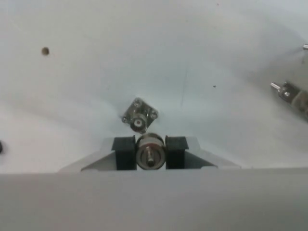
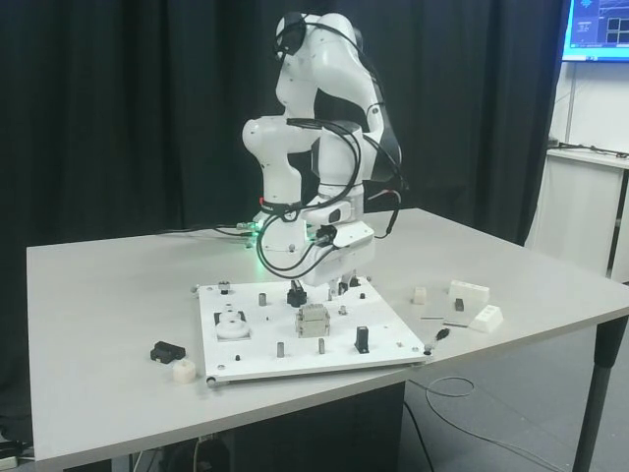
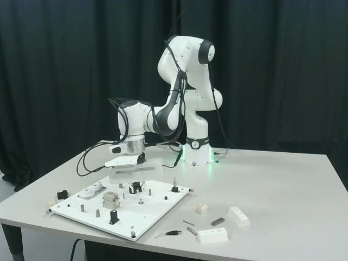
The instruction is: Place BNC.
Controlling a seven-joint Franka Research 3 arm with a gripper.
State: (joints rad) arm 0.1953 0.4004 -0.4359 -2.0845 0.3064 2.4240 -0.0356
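Gripper held the cylindrical metal BNC plug pinched between its black fingers, poised just above the square-flanged metal socket on the white board; no legible markings.

arm: 1 | white board: 1 | white blocks: 3 | BNC connector: 1

we are seeing a black curtain hanging behind the grey table in both room views. in the first room view, a screen is glowing at the upper corner above a white counter standing beside the table.
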